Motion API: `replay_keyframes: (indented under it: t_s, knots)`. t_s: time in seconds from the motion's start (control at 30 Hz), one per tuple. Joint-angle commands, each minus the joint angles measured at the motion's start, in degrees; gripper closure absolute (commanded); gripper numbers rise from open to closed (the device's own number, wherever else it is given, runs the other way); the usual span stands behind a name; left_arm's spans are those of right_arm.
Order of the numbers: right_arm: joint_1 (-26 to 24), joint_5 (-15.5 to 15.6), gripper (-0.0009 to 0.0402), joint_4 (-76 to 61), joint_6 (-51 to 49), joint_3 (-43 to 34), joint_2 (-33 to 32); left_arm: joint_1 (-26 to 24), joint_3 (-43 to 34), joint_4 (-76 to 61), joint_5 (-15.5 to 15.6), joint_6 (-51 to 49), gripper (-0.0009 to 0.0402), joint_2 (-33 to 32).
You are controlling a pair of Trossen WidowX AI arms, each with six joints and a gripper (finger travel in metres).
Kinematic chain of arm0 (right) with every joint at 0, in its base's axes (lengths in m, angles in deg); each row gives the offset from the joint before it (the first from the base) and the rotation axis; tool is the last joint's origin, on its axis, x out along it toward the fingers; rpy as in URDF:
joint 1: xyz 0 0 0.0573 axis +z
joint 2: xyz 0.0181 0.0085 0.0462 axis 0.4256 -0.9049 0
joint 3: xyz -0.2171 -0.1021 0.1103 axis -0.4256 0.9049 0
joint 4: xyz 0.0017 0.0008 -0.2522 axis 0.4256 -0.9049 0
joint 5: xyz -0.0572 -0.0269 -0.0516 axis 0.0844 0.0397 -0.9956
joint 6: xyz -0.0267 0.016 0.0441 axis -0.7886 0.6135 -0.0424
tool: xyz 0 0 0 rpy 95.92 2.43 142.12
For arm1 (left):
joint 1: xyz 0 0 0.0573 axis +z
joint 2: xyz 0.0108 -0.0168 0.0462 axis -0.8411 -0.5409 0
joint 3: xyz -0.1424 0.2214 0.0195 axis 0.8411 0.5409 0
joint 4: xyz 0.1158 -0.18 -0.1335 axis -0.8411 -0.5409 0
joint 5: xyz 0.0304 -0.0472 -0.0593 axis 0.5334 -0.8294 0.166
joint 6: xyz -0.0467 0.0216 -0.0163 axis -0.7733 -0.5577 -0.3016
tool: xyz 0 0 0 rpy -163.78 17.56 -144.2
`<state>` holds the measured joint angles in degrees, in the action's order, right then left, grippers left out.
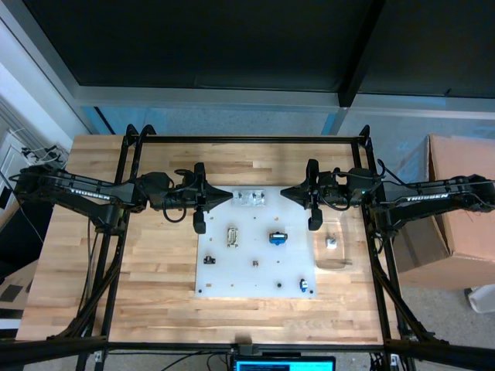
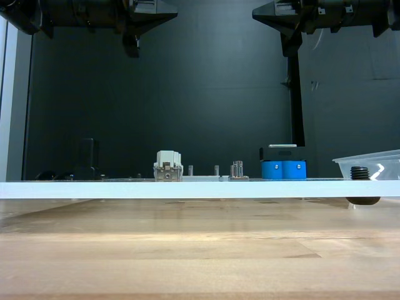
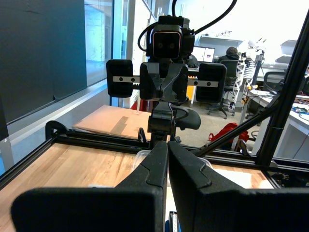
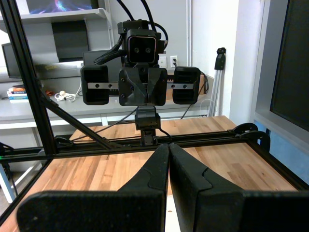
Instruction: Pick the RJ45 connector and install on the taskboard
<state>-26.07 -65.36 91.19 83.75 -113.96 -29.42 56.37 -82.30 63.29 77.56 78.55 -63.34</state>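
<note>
— Where is the RJ45 connector [image 1: 331,243] sitting?

— It's lying free in the clear tray [image 1: 339,261] just beside the taskboard's [image 1: 232,280] right edge, clear of any seat. It's showing too small to tell which way it's turned. From table height a black ribbed piece [image 2: 358,173] is showing through the tray wall, and I cannot tell whether that belongs to it.

— Are the pincers holding anything?

— No. The left gripper [image 1: 230,198] is hanging high over the board's far left corner. The right gripper [image 1: 283,192] is facing it above the far edge. Both are pressing their fingers [image 3: 154,169] together on nothing. In the low view the frame's upper edge is cutting off both arms.

— Anything standing around?

— A blue block [image 1: 278,238] is standing mid-board, and a cardboard box [image 1: 460,201] is sitting off the table's right side.
</note>
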Motion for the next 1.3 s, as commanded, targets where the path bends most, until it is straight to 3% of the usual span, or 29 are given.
replay_keyframes:
  t_s: [0.03, 0.9, 1.3]
  knots:
    - [0.0, 0.0, 0.0393, 0.0, 0.0, 0.0, 0.0, 0.0, 0.0, 0.0, 0.0, 0.0, 0.0393, 0.0]
    - [0.1, 0.6, 0.0393, -0.6, 0.3, 0.0, 0.5, 0.0, 0.0, 0.0, 0.0, 0.0, 0.0393, 0.0]
    - [2.4, 2.4, 0.0393, -41.8, 0.4, -11.5, 3.2, 0.0, 0.0, 0.0, 0.0, 0.0, 0.0393, 0.0]
